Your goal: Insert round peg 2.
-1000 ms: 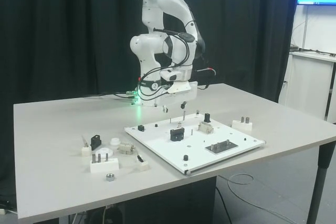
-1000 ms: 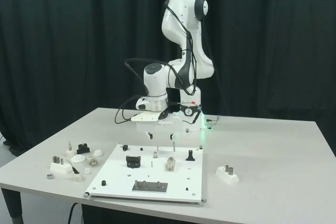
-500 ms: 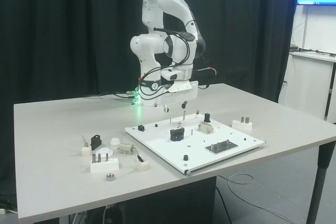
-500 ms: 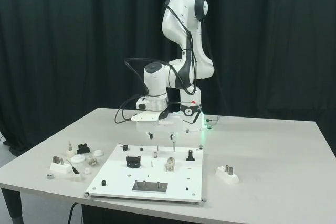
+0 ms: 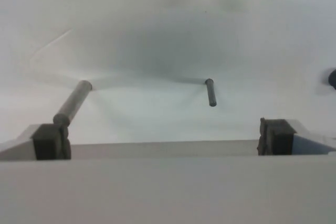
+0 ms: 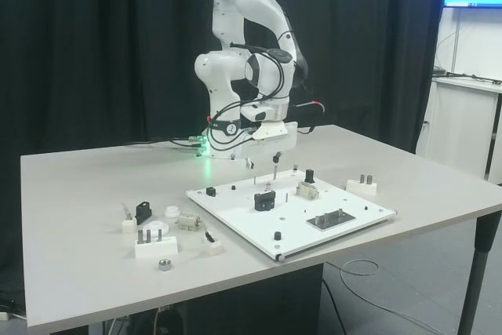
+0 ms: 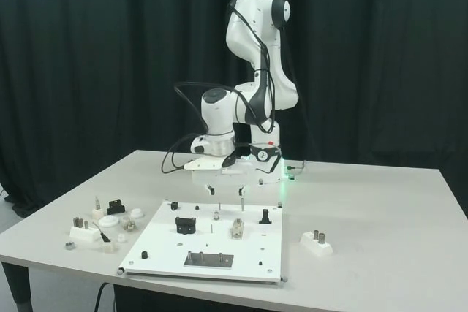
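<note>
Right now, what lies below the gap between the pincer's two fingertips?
The wrist view shows one thin grey pin standing on the white board below the open pincer. A thicker peg sits against one fingertip; otherwise bare board.

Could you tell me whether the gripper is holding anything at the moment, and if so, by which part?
Nothing is clamped: the gripper is open wide. A grey peg lies against one finger, but the other finger is far off.
</note>
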